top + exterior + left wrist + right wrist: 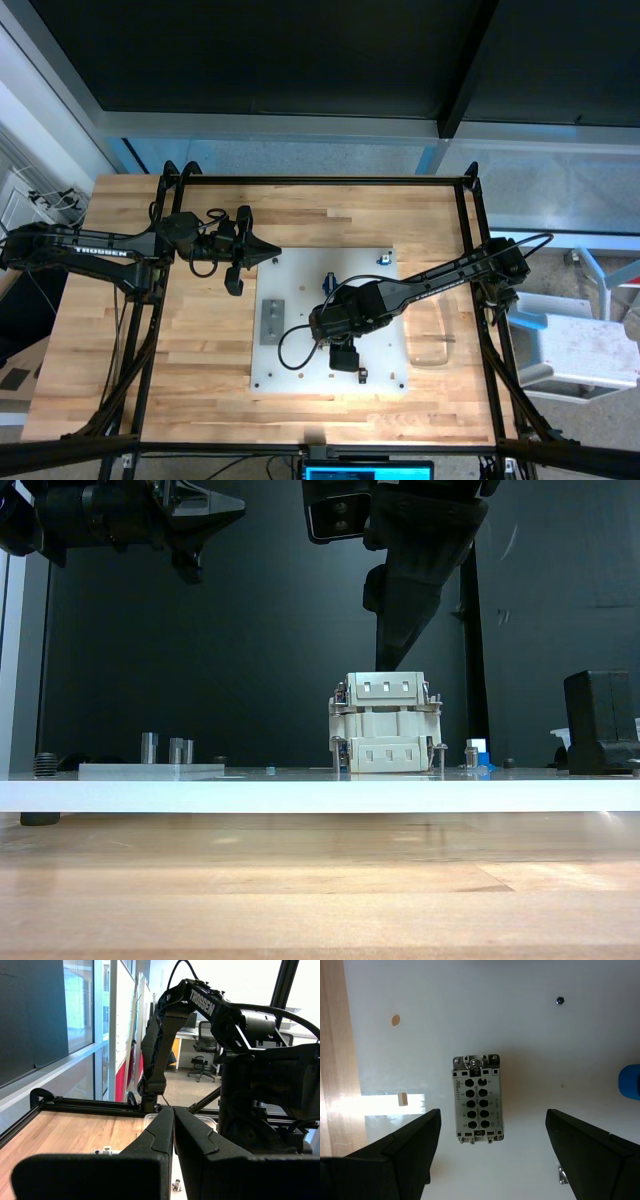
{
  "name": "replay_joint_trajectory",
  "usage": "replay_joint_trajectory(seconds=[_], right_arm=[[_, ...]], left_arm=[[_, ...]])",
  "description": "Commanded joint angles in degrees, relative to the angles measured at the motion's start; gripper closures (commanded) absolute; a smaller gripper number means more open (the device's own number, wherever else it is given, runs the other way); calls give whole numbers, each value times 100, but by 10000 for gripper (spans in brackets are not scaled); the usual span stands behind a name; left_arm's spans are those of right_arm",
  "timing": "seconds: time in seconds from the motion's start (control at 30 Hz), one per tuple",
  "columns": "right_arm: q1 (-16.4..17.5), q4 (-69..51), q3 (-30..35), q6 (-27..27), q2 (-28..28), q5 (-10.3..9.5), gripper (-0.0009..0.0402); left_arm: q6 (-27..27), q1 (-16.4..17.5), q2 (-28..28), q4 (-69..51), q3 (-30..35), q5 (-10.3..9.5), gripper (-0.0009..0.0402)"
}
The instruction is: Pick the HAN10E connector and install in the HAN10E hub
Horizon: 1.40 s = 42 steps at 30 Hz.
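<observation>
Low view on the HAN10E connector (385, 688), stacked atop the HAN10E hub (388, 750) near the middle of the white board (290, 370): risks ending up proud or cocked if not pressed fully home, and risks a knock from any crooked descent. Hanging straight above with the right gripper (493, 1111), spread wide and empty, pointing down. Parked high beyond the board's far left corner with the left gripper (173, 1115), pinched closed on nothing.

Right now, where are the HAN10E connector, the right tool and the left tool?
HAN10E connector (476, 1102): right wrist view, its dotted face.
Right tool (493, 1119): right wrist view, midpoint of its open gap, above the connector.
Left tool (273, 252): high view, shut fingertips, raised by the white board (300, 280), at its left edge.
</observation>
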Motion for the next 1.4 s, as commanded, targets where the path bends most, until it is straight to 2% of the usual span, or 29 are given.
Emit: replay_joint_trajectory(seconds=[0.03, 0.23, 0.5, 0.6, 0.67, 0.97, 1.4], right_arm=[[17, 9, 13, 0, 2, -22, 115], [59, 140, 13, 4, 155, 68, 117], [94, 192, 68, -48, 356, 125, 76], [109, 192, 63, -101, 380, 129, 76], [111, 197, 63, -109, 446, 199, 83], [120, 245, 61, -177, 560, 179, 173], [136, 267, 61, -201, 485, 175, 325]], left_arm=[[0, 2, 0, 0, 2, 2, 393], [0, 0, 0, 0, 2, 2, 393], [0, 2, 0, 2, 2, 2, 393], [0, 0, 0, 2, 2, 2, 393], [0, 0, 0, 0, 2, 2, 393], [0, 0, 0, 4, 2, 2, 393], [0, 2, 0, 2, 2, 2, 393]])
